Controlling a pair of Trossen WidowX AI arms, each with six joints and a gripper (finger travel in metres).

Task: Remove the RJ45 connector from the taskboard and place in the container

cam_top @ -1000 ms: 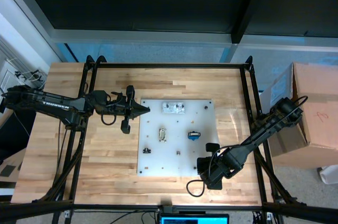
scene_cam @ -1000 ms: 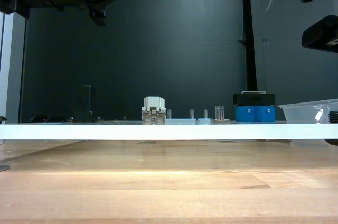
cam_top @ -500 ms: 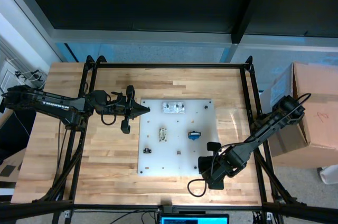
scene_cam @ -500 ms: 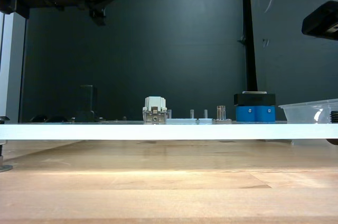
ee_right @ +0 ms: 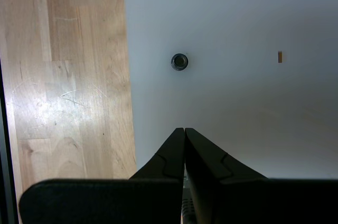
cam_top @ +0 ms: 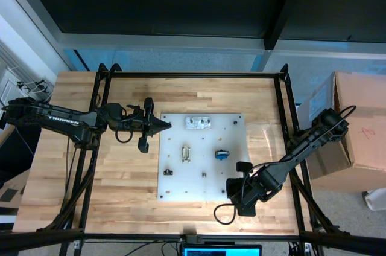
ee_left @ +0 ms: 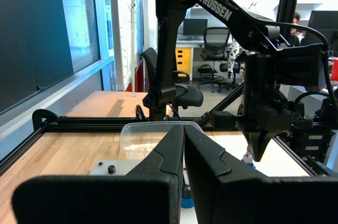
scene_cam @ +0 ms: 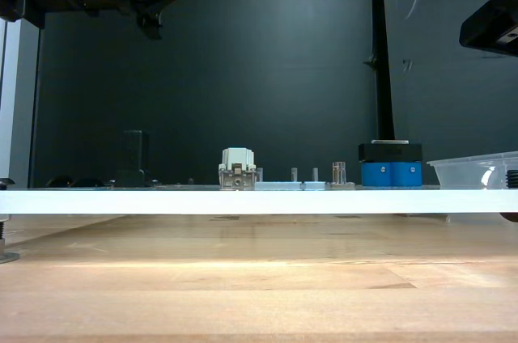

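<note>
The RJ45 connector [cam_top: 204,175] looks like a small clear plug [scene_cam: 336,173] standing upright in its seat near the front of the white taskboard [cam_top: 208,141]; neither gripper touches it. My right gripper [cam_top: 231,191] hovers above the board's front right corner, fingers [ee_right: 174,150] shut on nothing, with a black screw [ee_right: 179,61] beyond its tip. My left gripper [cam_top: 164,125] hangs high off the board's left edge, pointing right, shut and empty [ee_left: 184,129]. The clear plastic container [scene_cam: 477,170] sits to the right of the board [ee_left: 158,135].
On the board stand a beige connector [cam_top: 186,153], a blue-and-black block [cam_top: 222,154], a silver part [cam_top: 198,123] and a small black piece [cam_top: 167,172]. A black frame [cam_top: 193,75] rims the wooden table. A cardboard box [cam_top: 359,129] sits off the right side.
The right arm has shifted slightly, its parts rising a little in the low view. The left arm and the connector have not moved.
</note>
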